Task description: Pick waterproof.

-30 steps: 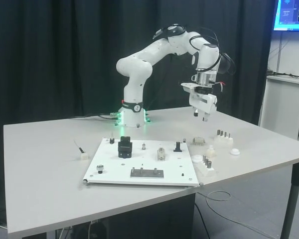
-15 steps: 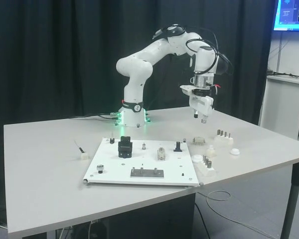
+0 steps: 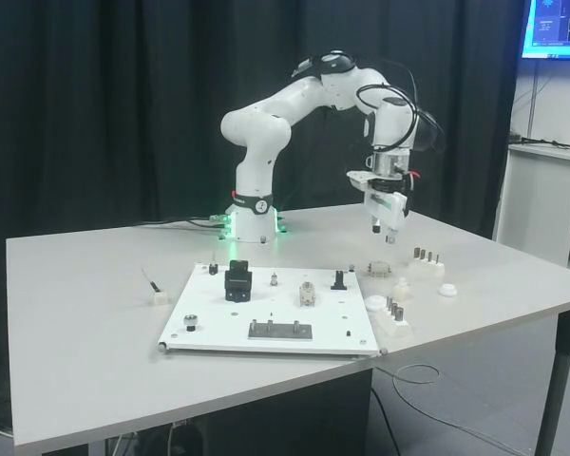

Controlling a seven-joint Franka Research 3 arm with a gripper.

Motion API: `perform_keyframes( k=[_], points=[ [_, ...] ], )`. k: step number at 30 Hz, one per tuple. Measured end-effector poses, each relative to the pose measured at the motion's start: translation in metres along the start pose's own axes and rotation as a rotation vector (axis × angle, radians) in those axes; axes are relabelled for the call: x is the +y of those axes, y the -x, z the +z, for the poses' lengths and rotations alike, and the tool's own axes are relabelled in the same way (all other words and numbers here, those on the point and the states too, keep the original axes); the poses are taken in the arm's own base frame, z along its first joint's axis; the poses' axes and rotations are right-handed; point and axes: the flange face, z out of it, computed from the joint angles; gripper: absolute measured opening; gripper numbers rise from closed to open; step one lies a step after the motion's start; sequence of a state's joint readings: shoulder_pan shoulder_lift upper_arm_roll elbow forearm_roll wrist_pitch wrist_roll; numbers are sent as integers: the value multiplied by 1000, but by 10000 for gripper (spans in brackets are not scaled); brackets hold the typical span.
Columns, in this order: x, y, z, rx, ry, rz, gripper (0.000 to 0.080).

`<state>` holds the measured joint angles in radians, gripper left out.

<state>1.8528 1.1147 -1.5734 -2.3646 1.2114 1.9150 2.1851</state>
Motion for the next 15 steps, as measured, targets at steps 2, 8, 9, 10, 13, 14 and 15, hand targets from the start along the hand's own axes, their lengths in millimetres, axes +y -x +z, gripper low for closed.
perform_keyframes(
  k=[2,8,9,10,13,14,15],
  points=[
    [2,1,3,-2,-2,14,800],
    [6,2,11,-10,-6,43,800],
    [7,2,12,-10,-8,44,800],
    [8,2,13,-10,-9,45,800],
    [10,3,17,-9,-11,50,800],
    [11,3,19,-9,-11,52,800],
    [12,3,20,-8,-11,53,800]
  ],
)
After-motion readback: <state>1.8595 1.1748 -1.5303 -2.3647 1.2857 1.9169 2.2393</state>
